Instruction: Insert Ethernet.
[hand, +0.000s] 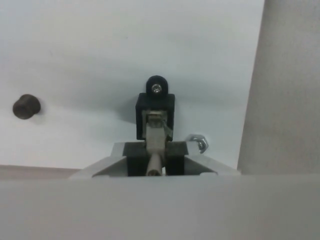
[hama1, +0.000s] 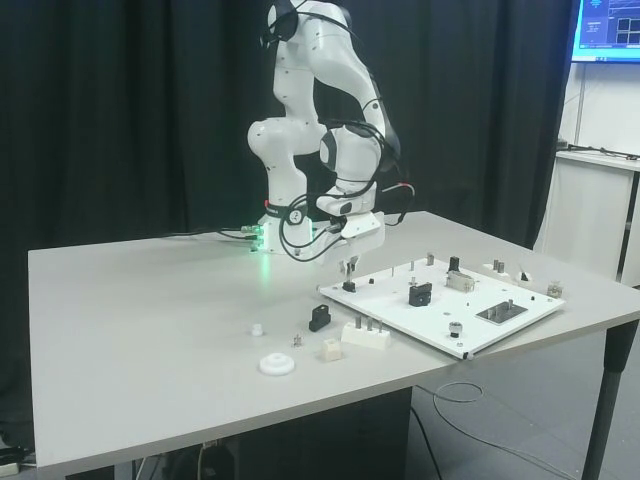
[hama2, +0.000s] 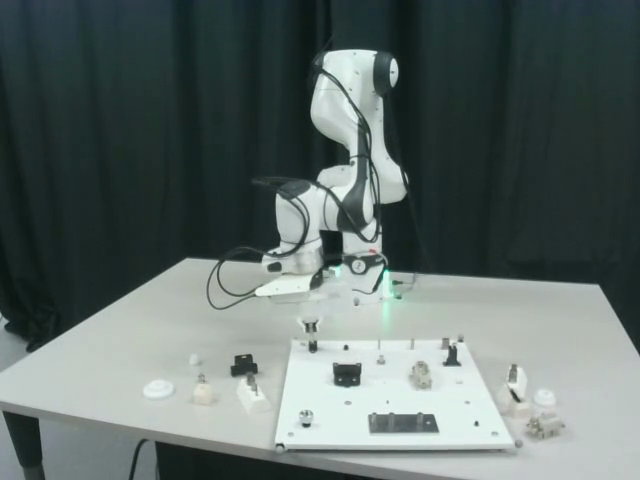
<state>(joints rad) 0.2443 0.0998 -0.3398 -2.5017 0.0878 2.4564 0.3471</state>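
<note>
Item: white seven-joint robot arm (hama1: 310, 110), bolted at the far side of the grey table (hama1: 150, 300), green light glowing at its base (hama1: 262, 238). The arm is reaching down over the near-left corner of the flat white assembly board (hama2: 440, 425).

Item: two-finger gripper (hand: 155, 167). In the wrist view its fingers are clamping a grey Ethernet plug with a short grey cable stub (hand: 155, 145), one black pad on each side of it. The gripper (hama1: 347, 266) is hanging just above the board in the first room view, and likewise in the second room view (hama2: 311, 326).

Item: black Ethernet socket block (hand: 155, 116), fastened to the board by a screw through its round black tab. The plug's tip is sitting at the mouth of this socket; whether it is fully seated cannot be told.

Item: small grey metal nut (hand: 198, 142), lying on the board just beside the gripper.

Item: dark round knob (hand: 26, 106), standing on the board well apart from the socket.

Item: black bracket (hama2: 347, 373), grey metal plate (hama2: 403, 423) and further small fixtures, sitting on the board.

Item: white ring-shaped disc (hama1: 276, 365), small black block (hama1: 319, 319) and white rectangular block with pegs (hama1: 366, 334), lying on the table beside the board.
</note>
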